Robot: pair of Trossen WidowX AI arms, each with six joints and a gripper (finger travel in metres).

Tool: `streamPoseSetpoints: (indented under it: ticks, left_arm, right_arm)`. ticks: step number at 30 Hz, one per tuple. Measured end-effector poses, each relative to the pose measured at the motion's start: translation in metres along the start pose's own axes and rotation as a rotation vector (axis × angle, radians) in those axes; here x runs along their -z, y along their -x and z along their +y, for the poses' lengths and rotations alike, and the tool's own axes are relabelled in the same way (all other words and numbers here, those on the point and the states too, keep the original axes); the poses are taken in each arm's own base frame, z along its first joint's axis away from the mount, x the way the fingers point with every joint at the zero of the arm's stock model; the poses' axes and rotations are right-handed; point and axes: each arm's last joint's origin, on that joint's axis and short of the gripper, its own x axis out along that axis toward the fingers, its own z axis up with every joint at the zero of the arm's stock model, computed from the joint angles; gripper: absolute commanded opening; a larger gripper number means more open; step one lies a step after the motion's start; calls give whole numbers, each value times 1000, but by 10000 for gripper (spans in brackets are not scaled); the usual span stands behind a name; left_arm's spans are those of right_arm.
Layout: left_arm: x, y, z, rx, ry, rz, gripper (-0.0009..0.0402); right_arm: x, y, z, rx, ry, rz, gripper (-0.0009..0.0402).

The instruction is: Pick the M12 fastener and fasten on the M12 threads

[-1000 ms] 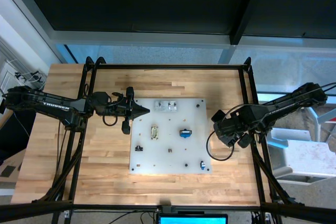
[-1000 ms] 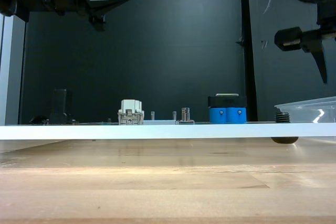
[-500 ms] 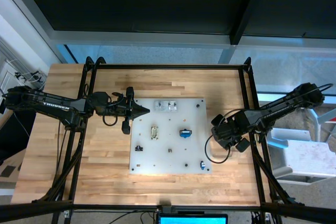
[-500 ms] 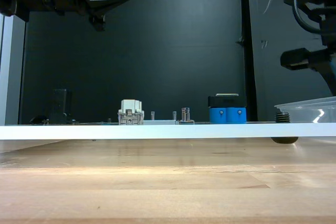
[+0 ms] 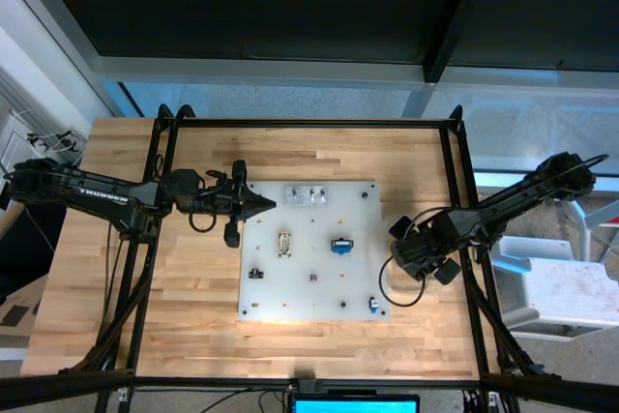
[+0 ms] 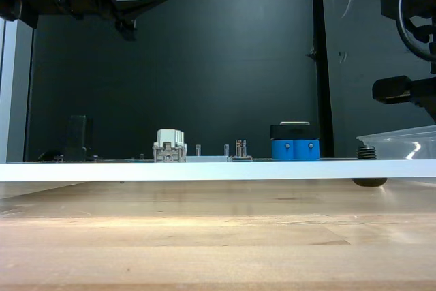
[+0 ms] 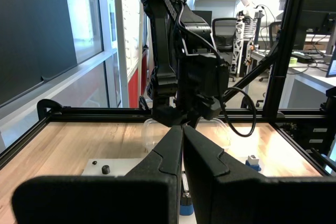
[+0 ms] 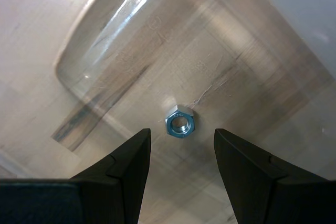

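Note:
The small silver nut (image 8: 180, 123) lies flat on the floor of the clear tray (image 8: 100, 51), seen straight down between my right gripper's two dark fingers (image 8: 126, 166). My right gripper (image 5: 418, 258) hangs open above the tray, just off the white board's (image 5: 290, 287) right edge, and touches nothing. The black ribbed stud (image 6: 367, 152) stands bare near the board's near right edge (image 5: 345, 304). My left gripper (image 5: 266, 204) is shut and empty, held high over the board's left edge.
On the board stand a blue block (image 5: 340, 246), a grey connector (image 5: 284, 245), a silver post (image 6: 240, 148) and a small blue-topped part (image 5: 372, 305). Black frame rails (image 5: 455, 200) surround the table. The tray's wall (image 6: 402, 142) rises behind the stud.
My right arm has swung toward the near edge and dropped lower over the clear tray. The left arm has not moved.

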Motion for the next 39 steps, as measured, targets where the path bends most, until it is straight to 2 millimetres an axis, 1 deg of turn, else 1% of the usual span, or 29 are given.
streamPoseSetpoints:
  ticks: [14, 29, 39]
  left_arm:
    - [0, 0, 0, 0, 0, 0, 0]
    - [0, 0, 0, 0, 0, 0, 0]
    - [0, 0, 0, 0, 0, 0, 0]
  right_arm:
    - [-1, -17, 0, 8, 8, 1, 167]
    - [2, -24, 1, 11, 26, -4, 166]
    - [3, -25, 2, 10, 30, -4, 141]
